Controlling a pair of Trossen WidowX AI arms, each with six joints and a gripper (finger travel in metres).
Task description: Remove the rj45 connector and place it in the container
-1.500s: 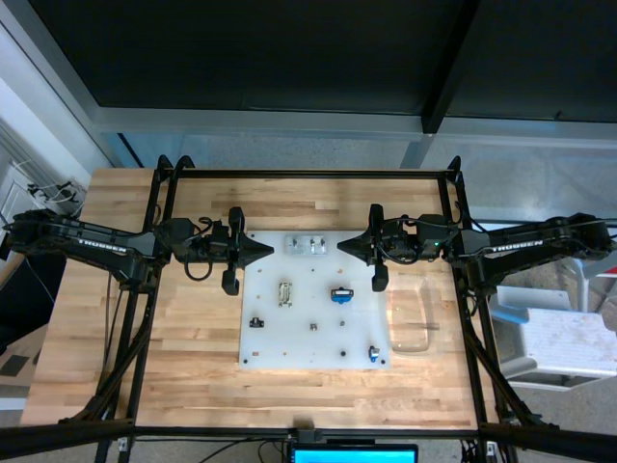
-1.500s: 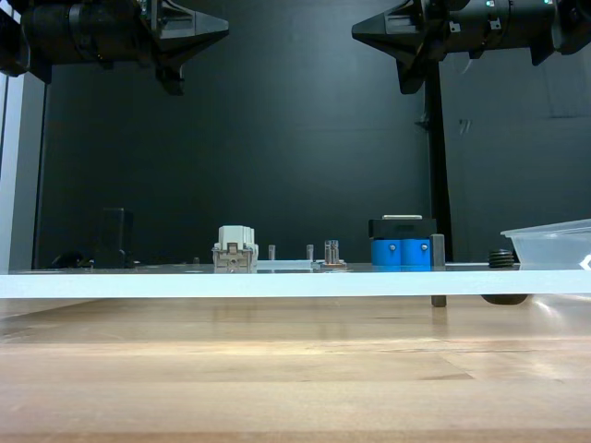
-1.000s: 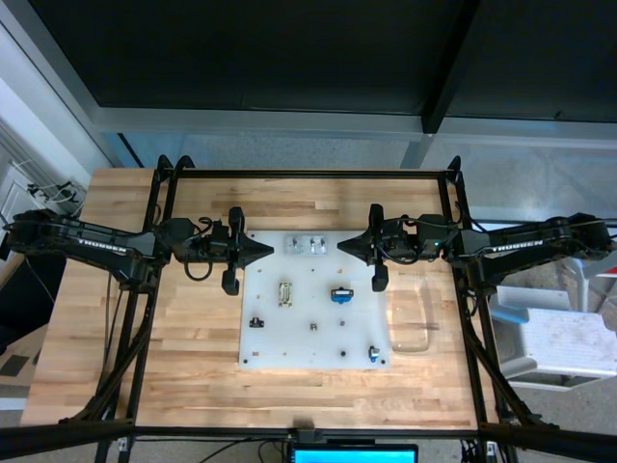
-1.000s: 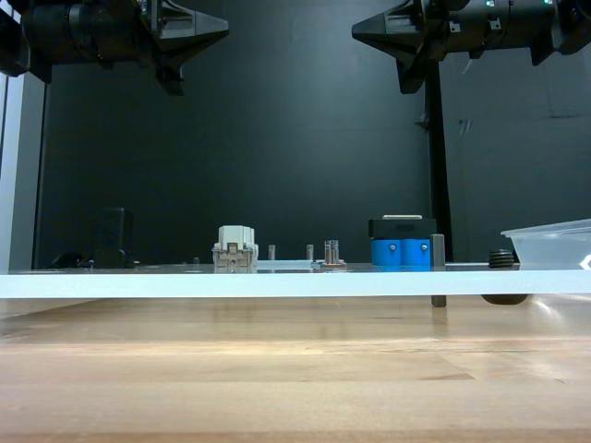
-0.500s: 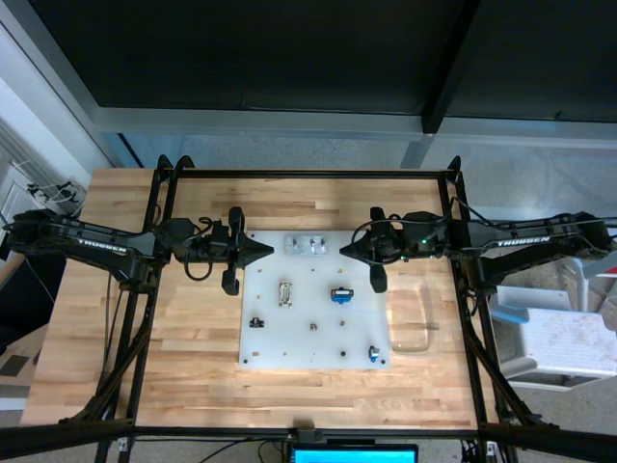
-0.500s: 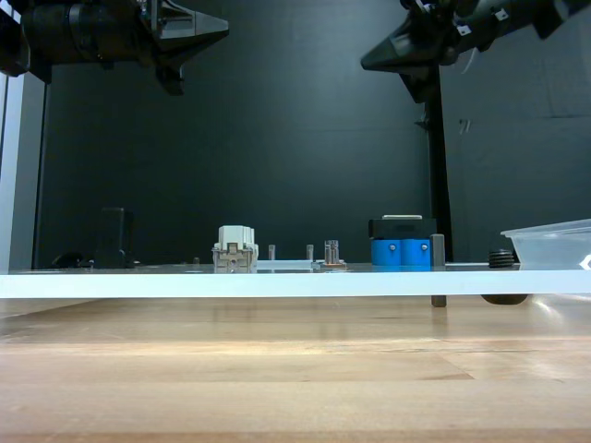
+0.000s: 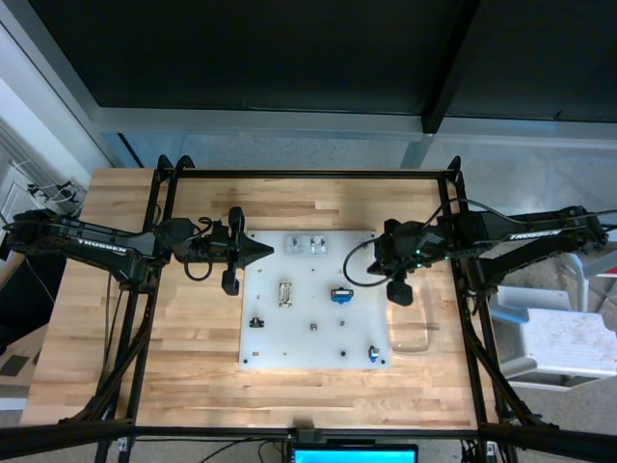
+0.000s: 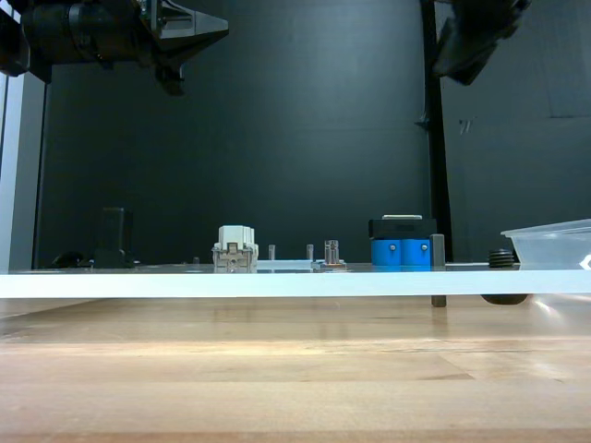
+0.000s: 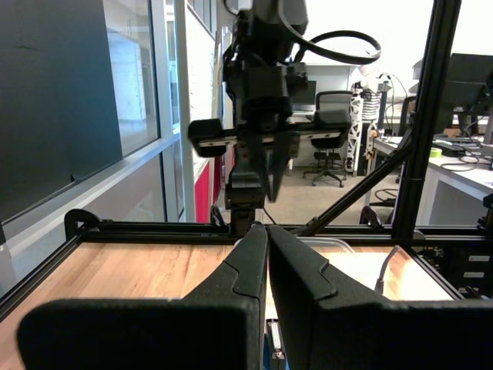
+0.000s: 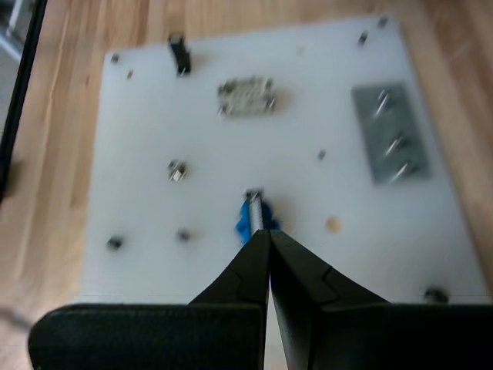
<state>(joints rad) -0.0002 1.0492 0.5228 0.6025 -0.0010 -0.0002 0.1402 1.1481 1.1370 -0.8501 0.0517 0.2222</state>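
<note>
Two hands are in view, neither holding anything. The left hand (image 7: 267,250) hangs high over the far left edge of the white board (image 7: 270,342), pointing right; its fingers (image 9: 239,270) are pressed together. The right hand (image 7: 384,262) is tilted downward, high above the board's right edge and just beside the far end of the container (image 7: 430,323); its fingers (image 10: 246,271) are likewise together, closed on nothing. The rj45 connector (image 7: 373,353) — a tiny dark piece with a blue part — sits on the board by its near right corner, well apart from both hands. The container, a clear tray, lies on the table (image 7: 145,328) just beside the board's right edge; whether the two touch cannot be told. Also on the board: a larger blue block connector (image 7: 339,295) near the middle, a beige connector (image 7: 285,293) to its left, and a silver plate (image 7: 307,245) at the far edge.
</note>
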